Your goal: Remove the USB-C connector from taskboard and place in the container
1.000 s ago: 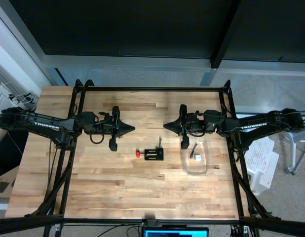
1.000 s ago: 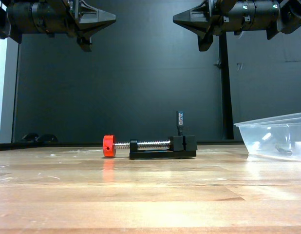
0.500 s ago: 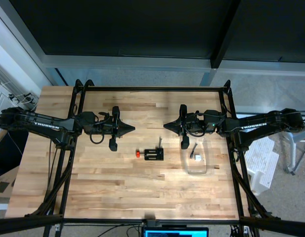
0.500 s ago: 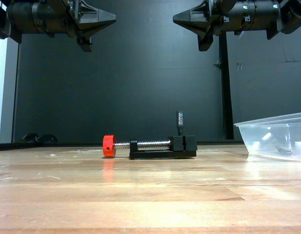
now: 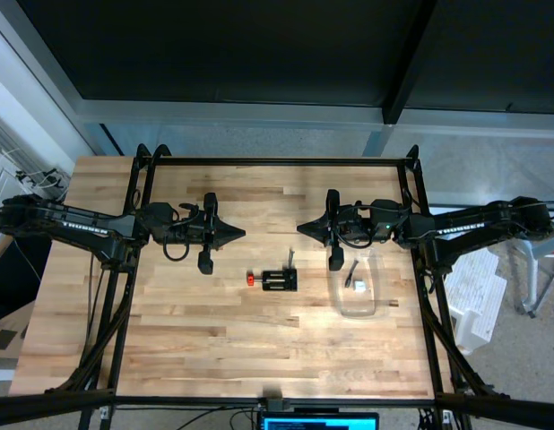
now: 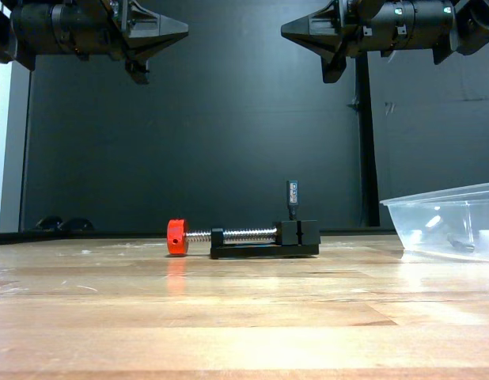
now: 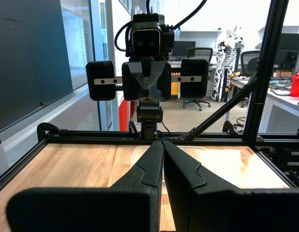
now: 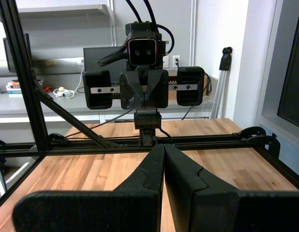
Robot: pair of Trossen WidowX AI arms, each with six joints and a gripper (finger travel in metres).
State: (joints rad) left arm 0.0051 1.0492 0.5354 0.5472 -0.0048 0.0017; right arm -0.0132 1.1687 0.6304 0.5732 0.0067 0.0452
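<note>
The taskboard [image 5: 279, 279] is a small black block with an orange-red knob [image 5: 251, 279], lying mid-table; it also shows in the low view as the taskboard [image 6: 264, 239]. To its right stands the clear container [image 5: 358, 287], its wall [image 6: 442, 214] seen from table height. The USB-C connector [image 5: 351, 271] lies inside it as a slim dark stick, beside a small white block [image 5: 359, 287]. My left gripper [image 5: 241, 234] hovers high, left of and behind the taskboard, shut and empty. My right gripper [image 5: 300, 228] faces it, shut and empty, up beside the container's far end.
A thin grey upright sliver [image 6: 292, 194] sticks up from the taskboard's right end. Black frame rails [image 5: 277, 162] border the wooden table. A laptop edge [image 5: 319, 419] sits at the near side. Both grippers hang well above the table surface.
</note>
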